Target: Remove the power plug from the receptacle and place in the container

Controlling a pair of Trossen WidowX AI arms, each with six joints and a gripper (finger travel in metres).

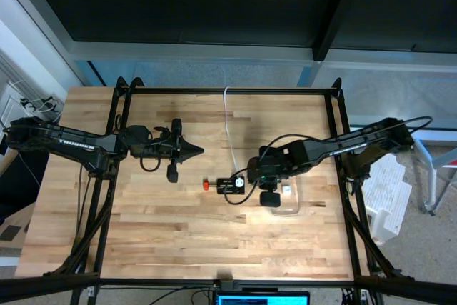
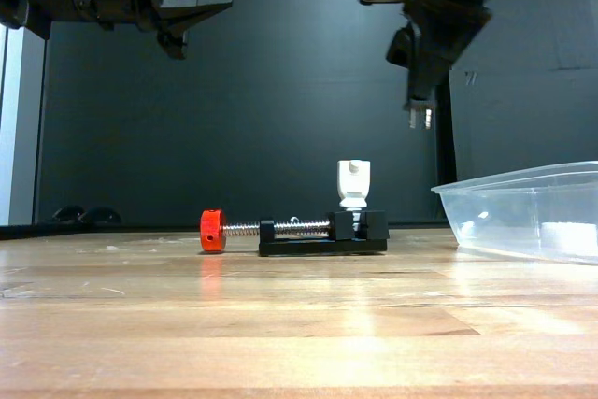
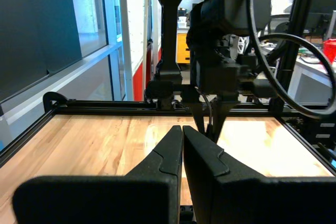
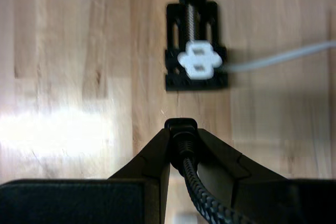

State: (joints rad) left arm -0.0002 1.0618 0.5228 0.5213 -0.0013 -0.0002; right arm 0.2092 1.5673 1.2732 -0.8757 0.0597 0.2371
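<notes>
My right gripper (image 2: 422, 91) hangs above the table, shut on the black power plug (image 2: 420, 111), whose metal prongs point down. The plug (image 4: 181, 125) sits between the fingertips and its thin black cord (image 4: 198, 195) trails back from them. The white-faced receptacle (image 2: 353, 182) stands empty in the black clamp (image 2: 322, 234) with a red-orange knob (image 2: 213, 230), below and left of the plug. The clear container (image 2: 528, 217) lies on the table to the right of the clamp. My left gripper (image 1: 197, 151) is shut and hovers at the left, away from all of this.
A long white cable (image 1: 230, 123) runs from the receptacle (image 1: 235, 183) toward the table's far edge. A small white block (image 1: 286, 189) shows at the container (image 1: 298, 208). A black frame borders the wooden table (image 1: 178, 233).
</notes>
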